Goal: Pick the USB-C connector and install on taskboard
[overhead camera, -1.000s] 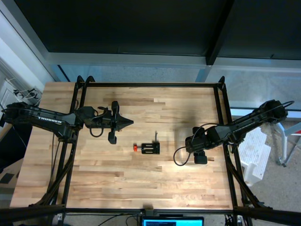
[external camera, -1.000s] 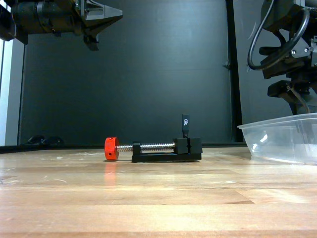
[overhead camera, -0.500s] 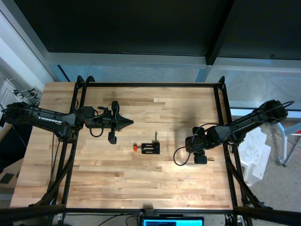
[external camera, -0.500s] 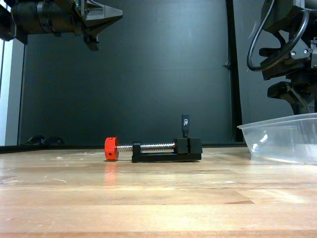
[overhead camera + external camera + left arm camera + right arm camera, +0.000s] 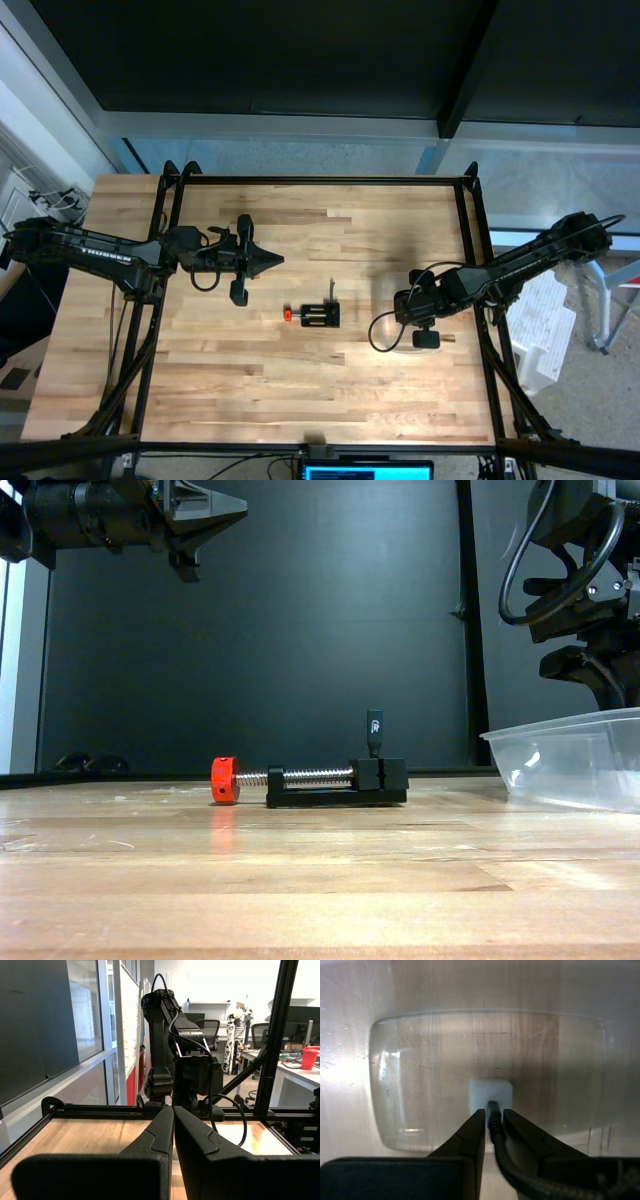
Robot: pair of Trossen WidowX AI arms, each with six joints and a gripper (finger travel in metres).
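The taskboard (image 5: 318, 315) is a small black block with a red-orange knob (image 5: 224, 779) and a thin upright pin (image 5: 374, 732), standing mid-table. The USB-C connector (image 5: 491, 1092), a pale square piece on a black cable, lies inside the clear tray (image 5: 375, 1085). My right gripper (image 5: 492, 1116) reaches down into that tray, shut on the connector where the cable enters it. It hangs right of the taskboard (image 5: 335, 783) in the low view. My left gripper (image 5: 275, 260) hovers high at the back left of the taskboard, shut and holding nothing, fingers (image 5: 167, 1125) pressed together.
The clear tray (image 5: 575, 760) sits on the wooden table to the right of the taskboard. A black frame (image 5: 320, 181) runs around the table's back and sides. A loop of black cable (image 5: 385, 335) hangs from the right arm.
In the low view the right gripper has edged slightly rightward over the tray. The left arm and the taskboard have not moved.
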